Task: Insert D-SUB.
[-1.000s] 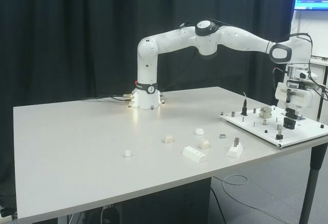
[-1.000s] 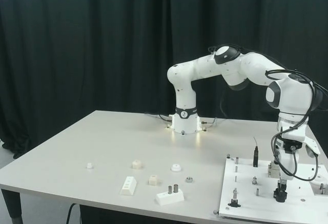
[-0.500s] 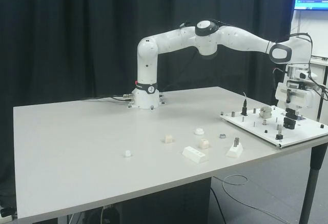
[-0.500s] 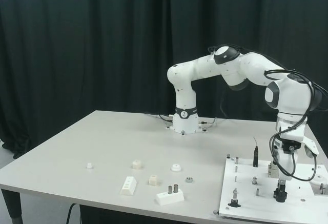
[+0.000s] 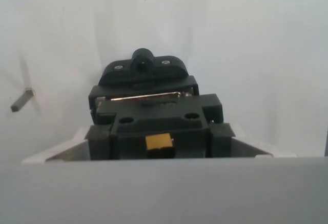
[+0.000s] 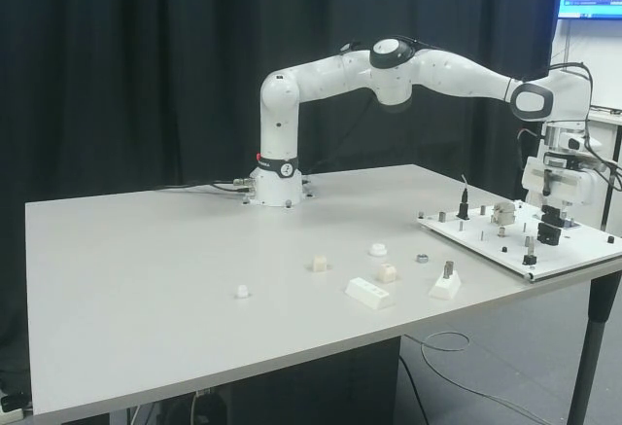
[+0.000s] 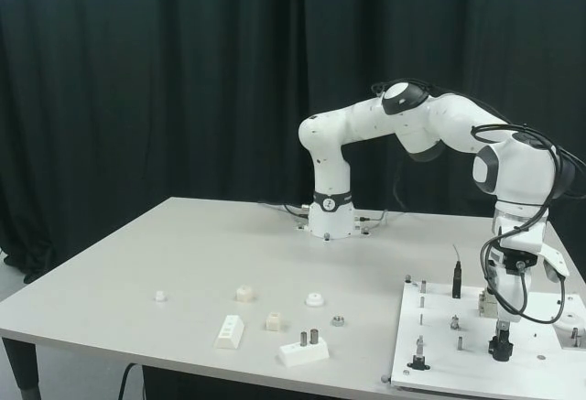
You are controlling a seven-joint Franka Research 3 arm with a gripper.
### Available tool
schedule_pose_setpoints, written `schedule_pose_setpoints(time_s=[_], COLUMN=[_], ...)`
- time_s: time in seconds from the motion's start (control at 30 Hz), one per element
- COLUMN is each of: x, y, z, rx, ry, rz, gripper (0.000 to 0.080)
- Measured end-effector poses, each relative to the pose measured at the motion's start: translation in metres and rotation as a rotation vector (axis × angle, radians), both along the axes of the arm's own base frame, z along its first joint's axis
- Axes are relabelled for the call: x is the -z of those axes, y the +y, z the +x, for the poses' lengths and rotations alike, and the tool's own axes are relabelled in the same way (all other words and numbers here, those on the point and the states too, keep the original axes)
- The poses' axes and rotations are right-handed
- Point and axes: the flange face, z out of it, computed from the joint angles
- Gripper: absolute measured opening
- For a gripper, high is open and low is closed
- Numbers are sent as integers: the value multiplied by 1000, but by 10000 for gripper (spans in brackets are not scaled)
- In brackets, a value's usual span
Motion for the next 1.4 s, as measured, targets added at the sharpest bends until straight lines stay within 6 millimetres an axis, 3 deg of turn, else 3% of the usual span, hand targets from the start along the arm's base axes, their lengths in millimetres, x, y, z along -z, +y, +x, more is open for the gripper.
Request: schedule_pose_setpoints(time_s=[1.4], x=[0], y=[5], z=[-4], rx=[55], ry=[11], rz=[13], gripper=[386])
